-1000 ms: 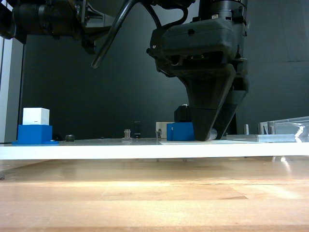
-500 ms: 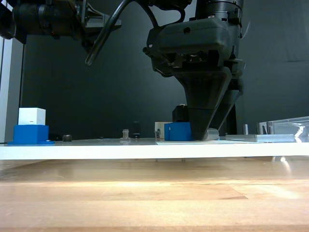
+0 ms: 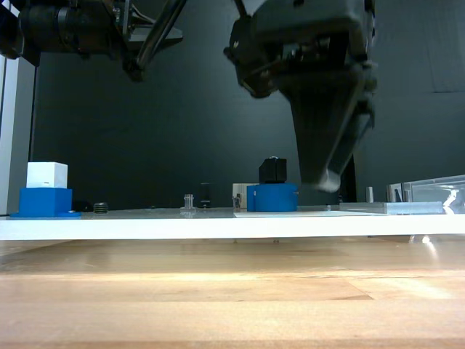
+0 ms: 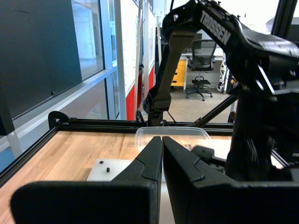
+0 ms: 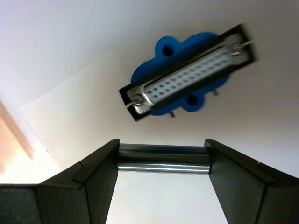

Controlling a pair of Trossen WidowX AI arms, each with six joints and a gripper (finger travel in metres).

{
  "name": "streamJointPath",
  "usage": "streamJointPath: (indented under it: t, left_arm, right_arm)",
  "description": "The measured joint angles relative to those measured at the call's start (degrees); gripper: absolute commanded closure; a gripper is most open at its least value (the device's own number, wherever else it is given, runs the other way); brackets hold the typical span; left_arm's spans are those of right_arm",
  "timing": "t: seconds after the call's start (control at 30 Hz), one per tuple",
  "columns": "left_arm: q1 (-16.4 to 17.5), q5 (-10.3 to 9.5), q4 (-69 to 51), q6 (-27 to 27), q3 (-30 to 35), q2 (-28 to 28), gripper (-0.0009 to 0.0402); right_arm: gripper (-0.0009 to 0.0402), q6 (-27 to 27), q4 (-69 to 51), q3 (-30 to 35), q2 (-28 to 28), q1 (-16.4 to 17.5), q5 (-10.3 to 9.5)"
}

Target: Remove the 16mm cylinder and place in the container

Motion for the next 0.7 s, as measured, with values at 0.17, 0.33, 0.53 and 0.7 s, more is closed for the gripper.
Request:
streamJointPath:
  t: [0.17, 0.33, 0.53, 0.7]
  left_arm:
    - [0.0, -0.02, 0.0, -0.02, 0.0, 0.0, 0.0393]
    - [0.0, -0.02, 0.0, 0.0, -0.02, -0.02, 0.0393]
    - [0.0, 0.0, 0.0, 0.0, -0.02, 0.0, 0.0393]
    - [0.0, 0.0, 0.0, 0.0, 0.0, 0.0, 0.0393]
  right_arm:
    - [0.021, -0.33, -3.69, 0.0, -2.71, -0.04, 1.27]
    - [0.021, -0.98, -6.78, -1.11, -6.82, 0.0, 2.45]
    - [0.021, -1.4, -7.04, -8.07, -14.75, -0.04, 2.64]
    - [0.021, -1.38, -6.84, -16.24, -22.4, 0.0, 2.56]
